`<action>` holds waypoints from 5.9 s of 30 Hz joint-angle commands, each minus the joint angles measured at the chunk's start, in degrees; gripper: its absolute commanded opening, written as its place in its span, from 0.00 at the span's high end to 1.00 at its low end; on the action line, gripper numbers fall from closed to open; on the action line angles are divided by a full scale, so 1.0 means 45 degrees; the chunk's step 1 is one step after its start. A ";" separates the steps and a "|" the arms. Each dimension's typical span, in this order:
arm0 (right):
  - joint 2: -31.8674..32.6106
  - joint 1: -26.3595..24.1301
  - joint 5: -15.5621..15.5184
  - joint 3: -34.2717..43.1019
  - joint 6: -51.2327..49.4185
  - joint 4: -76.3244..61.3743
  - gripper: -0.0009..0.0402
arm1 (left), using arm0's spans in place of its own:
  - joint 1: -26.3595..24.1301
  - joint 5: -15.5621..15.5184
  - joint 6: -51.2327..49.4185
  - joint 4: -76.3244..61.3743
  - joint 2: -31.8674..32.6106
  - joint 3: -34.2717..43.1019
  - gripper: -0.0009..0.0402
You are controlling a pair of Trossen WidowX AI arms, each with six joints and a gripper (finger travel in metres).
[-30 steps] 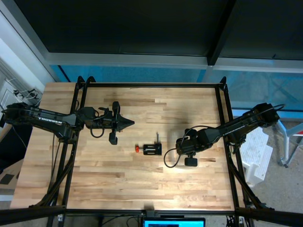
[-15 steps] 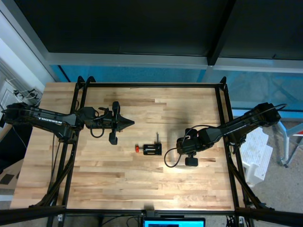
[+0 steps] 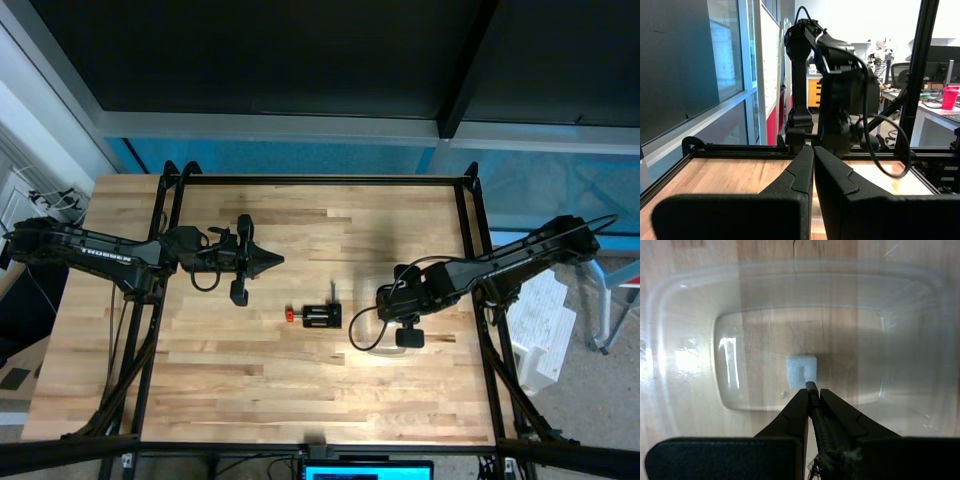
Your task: Pick the usb-c connector and install on the hub
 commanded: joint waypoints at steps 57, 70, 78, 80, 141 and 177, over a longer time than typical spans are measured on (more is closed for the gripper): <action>0.5353 -0.1481 -0.0418 0.7009 -0.1350 -0.0801 0.98 | 0.0000 0.0005 0.0000 0.0005 0.0005 0.0005 0.98; 0.6018 -0.1598 -0.0418 0.7519 -0.1666 -0.0656 0.98 | 0.0005 0.0000 0.0000 0.0005 0.0005 0.0005 0.98; 0.6173 -0.1622 -0.0423 0.7548 -0.1719 -0.0510 0.98 | 0.0005 0.0005 0.0000 0.0010 0.0005 0.0005 0.98; 0.6173 -0.1622 -0.0418 0.7543 -0.1753 -0.0520 0.98 | 0.0000 0.0005 0.0000 0.0005 0.0005 0.0005 0.98; 0.6169 -0.1637 -0.0306 0.7373 -0.2050 -0.0442 0.98 | 0.0005 0.0005 0.0000 0.0005 0.0005 0.0005 0.98; 0.5931 -0.1632 -0.0340 0.7266 -0.1982 -0.0311 0.98 | 0.0000 0.0000 0.0000 0.0005 0.0005 0.0005 0.98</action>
